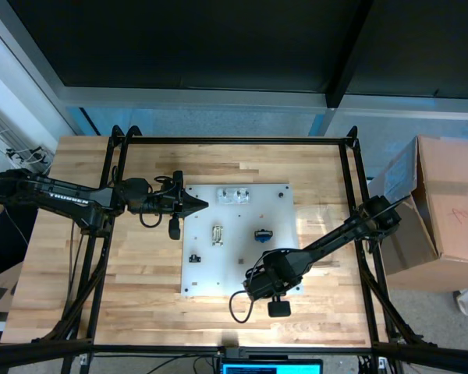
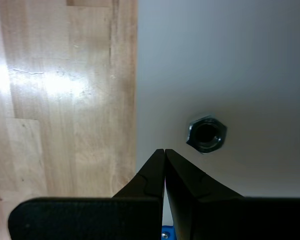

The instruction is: Unfasten the M12 nut and place it in the container

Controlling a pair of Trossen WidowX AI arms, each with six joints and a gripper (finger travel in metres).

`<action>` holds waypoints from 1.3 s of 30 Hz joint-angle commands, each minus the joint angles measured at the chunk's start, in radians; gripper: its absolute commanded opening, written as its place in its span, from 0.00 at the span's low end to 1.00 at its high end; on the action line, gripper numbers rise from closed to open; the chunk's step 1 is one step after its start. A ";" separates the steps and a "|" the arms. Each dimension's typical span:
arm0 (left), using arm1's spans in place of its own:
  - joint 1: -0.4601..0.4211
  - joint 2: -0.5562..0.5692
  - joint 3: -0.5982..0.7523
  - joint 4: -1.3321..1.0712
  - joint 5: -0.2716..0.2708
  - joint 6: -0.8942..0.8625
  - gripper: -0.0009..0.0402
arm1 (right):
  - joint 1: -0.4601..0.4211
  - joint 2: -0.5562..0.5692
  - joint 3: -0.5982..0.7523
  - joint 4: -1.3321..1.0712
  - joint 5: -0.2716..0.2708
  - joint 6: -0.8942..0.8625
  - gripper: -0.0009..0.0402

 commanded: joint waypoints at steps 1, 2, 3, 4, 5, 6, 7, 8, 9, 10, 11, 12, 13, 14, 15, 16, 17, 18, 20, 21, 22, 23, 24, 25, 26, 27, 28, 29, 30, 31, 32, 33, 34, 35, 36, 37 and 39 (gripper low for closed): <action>0.000 0.000 0.000 0.000 0.000 0.000 0.02 | -0.002 -0.002 0.000 -0.019 0.089 0.004 0.02; 0.000 0.000 0.000 0.000 0.000 0.000 0.02 | -0.002 -0.006 0.000 -0.032 0.147 0.018 0.02; 0.000 0.000 0.000 0.000 0.000 0.000 0.02 | -0.002 -0.008 0.000 -0.046 0.201 0.038 0.02; 0.000 0.000 0.000 0.000 0.000 0.000 0.02 | -0.002 -0.015 0.000 -0.059 0.240 0.058 0.02; 0.000 0.000 0.000 0.000 0.000 0.000 0.02 | -0.002 -0.018 0.001 -0.069 0.269 0.074 0.02; 0.000 0.000 0.000 0.000 0.000 0.000 0.02 | -0.002 -0.018 0.005 -0.079 0.283 0.087 0.02; 0.000 0.000 0.000 0.000 0.000 0.000 0.02 | -0.002 -0.019 0.011 -0.087 0.280 0.085 0.02; 0.000 0.000 0.000 0.000 0.000 0.000 0.02 | -0.002 -0.021 0.017 -0.095 0.280 0.085 0.02; 0.000 0.000 0.000 0.000 0.000 0.000 0.02 | -0.002 -0.022 0.020 -0.098 0.278 0.086 0.02; 0.000 0.000 0.000 0.000 0.000 0.000 0.02 | -0.002 -0.023 0.021 -0.098 0.267 0.086 0.02; 0.000 0.000 0.000 0.000 0.000 0.000 0.02 | -0.002 -0.026 0.021 -0.098 0.244 0.086 0.02; 0.000 0.000 0.000 0.000 0.000 0.000 0.02 | -0.002 -0.029 0.021 -0.097 0.215 0.085 0.02; 0.000 0.000 0.000 0.000 0.000 0.000 0.02 | -0.002 -0.029 0.025 -0.096 0.179 0.085 0.02; 0.000 0.000 0.000 0.000 0.000 0.000 0.02 | -0.002 -0.029 0.032 -0.095 0.139 0.084 0.02; 0.000 0.000 0.000 0.000 0.000 0.000 0.02 | -0.002 -0.029 0.040 -0.093 0.099 0.083 0.02; 0.000 0.000 0.000 0.000 0.000 0.000 0.02 | -0.002 -0.029 0.047 -0.090 0.059 0.081 0.02; 0.000 0.000 0.000 0.000 0.000 0.000 0.02 | -0.002 -0.029 0.053 -0.087 0.029 0.080 0.02; 0.000 0.000 0.000 0.000 0.000 0.000 0.02 | 0.000 -0.029 0.056 -0.085 0.004 0.080 0.02; 0.000 0.000 0.000 0.000 0.000 0.000 0.02 | 0.001 -0.029 0.058 -0.079 -0.019 0.073 0.02; 0.000 0.000 0.000 0.001 0.000 0.000 0.02 | 0.002 -0.029 0.058 -0.072 -0.021 0.072 0.02; 0.000 0.000 0.000 0.000 0.000 0.000 0.02 | 0.002 -0.029 0.056 -0.066 -0.020 0.069 0.02; 0.000 0.000 0.000 0.000 0.000 0.000 0.02 | 0.002 -0.023 0.056 -0.061 -0.020 0.063 0.02; 0.000 0.000 0.000 0.000 0.000 0.000 0.02 | 0.002 -0.015 0.056 -0.061 -0.021 0.054 0.02; 0.000 0.000 0.000 0.000 0.000 0.000 0.02 | 0.002 -0.010 0.055 -0.062 -0.020 0.047 0.02; 0.000 0.000 0.000 0.000 0.000 0.000 0.02 | 0.002 -0.001 0.054 -0.061 -0.019 0.040 0.02; 0.000 0.000 0.000 0.000 0.000 0.000 0.02 | 0.002 0.008 0.054 -0.061 -0.018 0.035 0.02; 0.000 0.000 0.000 0.001 0.000 0.000 0.02 | 0.002 0.014 0.052 -0.060 -0.017 0.028 0.02; 0.000 0.000 0.000 0.000 0.000 0.000 0.02 | 0.002 0.020 0.052 -0.060 -0.016 0.027 0.02; 0.000 0.000 0.000 0.000 0.000 0.000 0.02 | 0.001 0.022 0.051 -0.059 -0.015 0.022 0.02; 0.000 0.000 0.000 0.000 0.000 0.000 0.02 | 0.000 0.024 0.051 -0.058 -0.015 0.019 0.02; 0.000 0.000 0.000 0.000 0.000 0.000 0.02 | 0.000 0.025 0.050 -0.056 -0.010 0.016 0.02; 0.000 0.000 0.000 0.000 0.000 0.000 0.02 | 0.000 0.025 0.050 -0.056 -0.007 0.011 0.02; 0.000 0.000 0.000 0.001 0.000 0.000 0.02 | -0.001 0.025 0.050 -0.056 -0.007 0.003 0.02; 0.000 0.000 0.000 0.000 0.000 0.000 0.02 | -0.002 0.025 0.050 -0.056 -0.007 -0.001 0.02; 0.000 0.000 0.000 0.000 0.000 0.000 0.02 | -0.003 0.025 0.050 -0.056 0.002 -0.007 0.02; 0.000 0.000 0.000 0.000 0.000 0.000 0.02 | -0.005 0.025 0.050 -0.060 0.030 -0.005 0.02; 0.000 0.000 0.000 0.000 0.000 0.000 0.02 | -0.005 0.021 0.050 -0.083 0.143 0.016 0.02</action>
